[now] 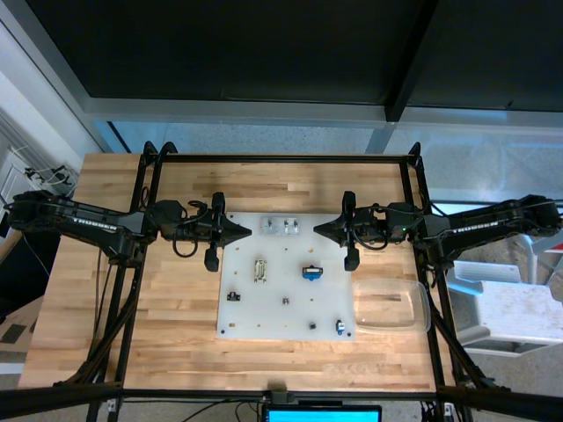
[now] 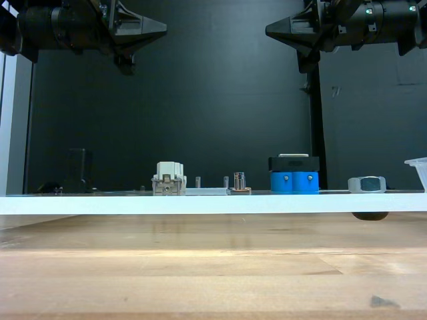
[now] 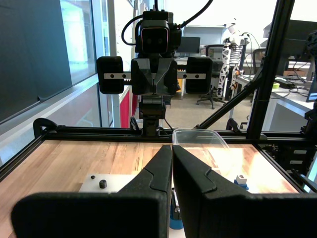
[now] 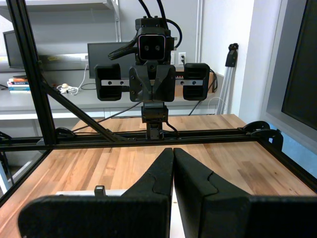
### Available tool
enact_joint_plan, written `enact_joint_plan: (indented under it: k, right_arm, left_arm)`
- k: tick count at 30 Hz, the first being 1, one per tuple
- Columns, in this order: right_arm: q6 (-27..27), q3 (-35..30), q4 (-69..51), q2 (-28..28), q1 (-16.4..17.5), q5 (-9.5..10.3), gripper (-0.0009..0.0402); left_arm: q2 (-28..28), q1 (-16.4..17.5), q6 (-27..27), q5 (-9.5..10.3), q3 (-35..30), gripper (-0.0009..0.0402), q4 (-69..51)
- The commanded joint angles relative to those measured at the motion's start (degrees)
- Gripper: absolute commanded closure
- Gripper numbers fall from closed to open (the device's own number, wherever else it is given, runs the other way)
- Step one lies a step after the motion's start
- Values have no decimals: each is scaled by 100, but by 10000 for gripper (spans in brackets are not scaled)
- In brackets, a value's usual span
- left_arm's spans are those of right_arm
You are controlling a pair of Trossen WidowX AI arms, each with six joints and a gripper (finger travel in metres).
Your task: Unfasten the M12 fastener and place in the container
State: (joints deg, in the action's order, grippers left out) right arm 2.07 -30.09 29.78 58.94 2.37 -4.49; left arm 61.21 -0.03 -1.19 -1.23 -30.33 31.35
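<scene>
Hanging closed and empty over the flat white board's (image 1: pixel 264 308) far half: left gripper (image 1: pixel 248 232), right gripper (image 1: pixel 318 230). Right should open, centring squarely over the small silver nut (image 1: pixel 339 327).

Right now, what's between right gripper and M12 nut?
Blue block, roughly, per high view. Left gripper and right gripper hover shut over the board, far half.

Left gripper (image 1: pixel 248 233) and right gripper (image 1: pixel 318 230) hang tip to tip above the board's (image 1: pixel 264 308) far part; the nut (image 1: pixel 339 327) sits on the board's near edge, below the right gripper; the container (image 1: pixel 391 305) rests just beyond, beside the board.
</scene>
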Motion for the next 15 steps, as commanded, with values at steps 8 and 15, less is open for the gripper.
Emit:
enact_joint_plan:
  k: [8,15]
  right_arm:
    - [24,-2,4,0,-9,-42,393]
    - [76,-33,-15,-2,-7,216,393]
  left_arm:
    - [0,4,2,-2,0,393,2]
    - [0,2,2,-2,0,393,2]
